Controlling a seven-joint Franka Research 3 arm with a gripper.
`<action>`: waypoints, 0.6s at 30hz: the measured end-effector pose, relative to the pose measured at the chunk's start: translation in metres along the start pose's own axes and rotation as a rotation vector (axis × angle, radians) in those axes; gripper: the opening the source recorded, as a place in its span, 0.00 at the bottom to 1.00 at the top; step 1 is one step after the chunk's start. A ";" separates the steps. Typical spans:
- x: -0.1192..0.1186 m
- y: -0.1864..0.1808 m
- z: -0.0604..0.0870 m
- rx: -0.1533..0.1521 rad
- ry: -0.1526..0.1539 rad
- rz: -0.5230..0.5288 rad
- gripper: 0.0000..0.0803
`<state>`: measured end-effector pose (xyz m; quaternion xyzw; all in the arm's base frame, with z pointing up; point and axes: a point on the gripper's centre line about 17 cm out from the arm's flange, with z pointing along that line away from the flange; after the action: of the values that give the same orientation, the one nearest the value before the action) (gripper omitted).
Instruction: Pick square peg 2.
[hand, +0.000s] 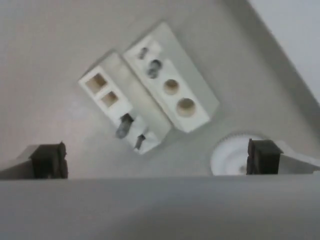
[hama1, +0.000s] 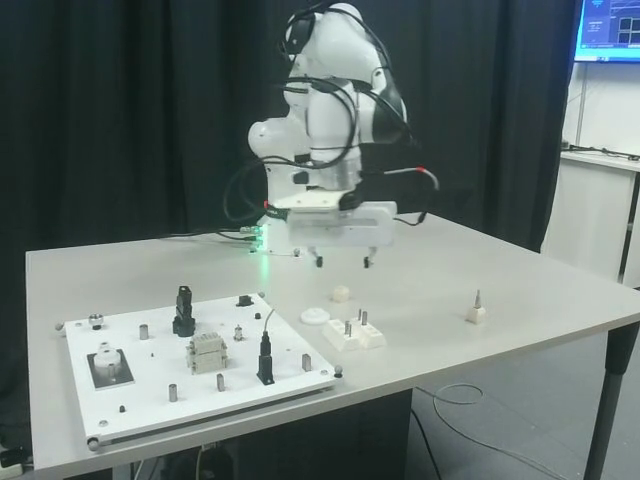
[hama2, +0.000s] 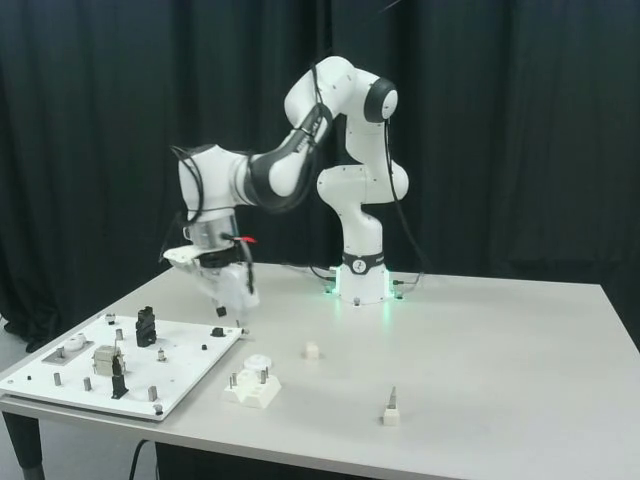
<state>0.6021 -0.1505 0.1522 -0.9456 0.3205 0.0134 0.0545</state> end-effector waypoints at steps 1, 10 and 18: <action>0.000 -0.004 0.003 -0.001 0.009 -0.027 1.00; -0.008 -0.027 0.033 -0.020 0.048 -0.202 1.00; -0.018 -0.040 0.062 -0.054 0.052 -0.355 1.00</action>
<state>0.6127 -0.1009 0.0954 -0.9884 0.1496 -0.0124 0.0224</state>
